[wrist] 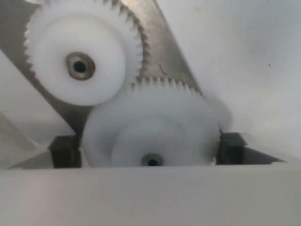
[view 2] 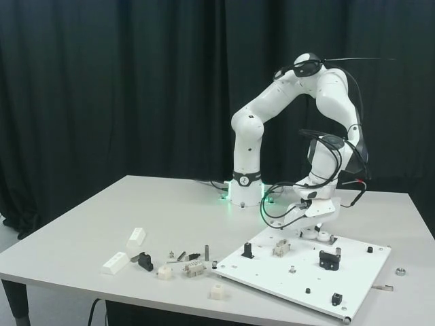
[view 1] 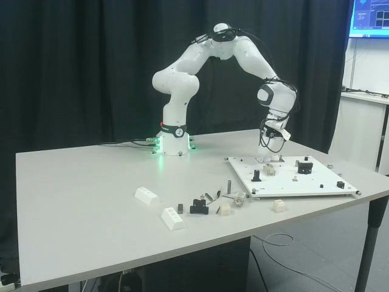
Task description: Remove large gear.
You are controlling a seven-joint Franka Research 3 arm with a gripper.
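Gripper (wrist: 150, 148) fingers clamp the large gear (wrist: 150, 127); white board (view 1: 304, 182) on grey table (view 1: 79, 188); black curtains behind.

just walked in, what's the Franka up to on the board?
The white arm has its claw down on the white assembly board, at the board's far edge. In the wrist view its two black fingertips sit on either side of the nearer of two meshed white gears. That gear sits on its shaft, not yet lifted.
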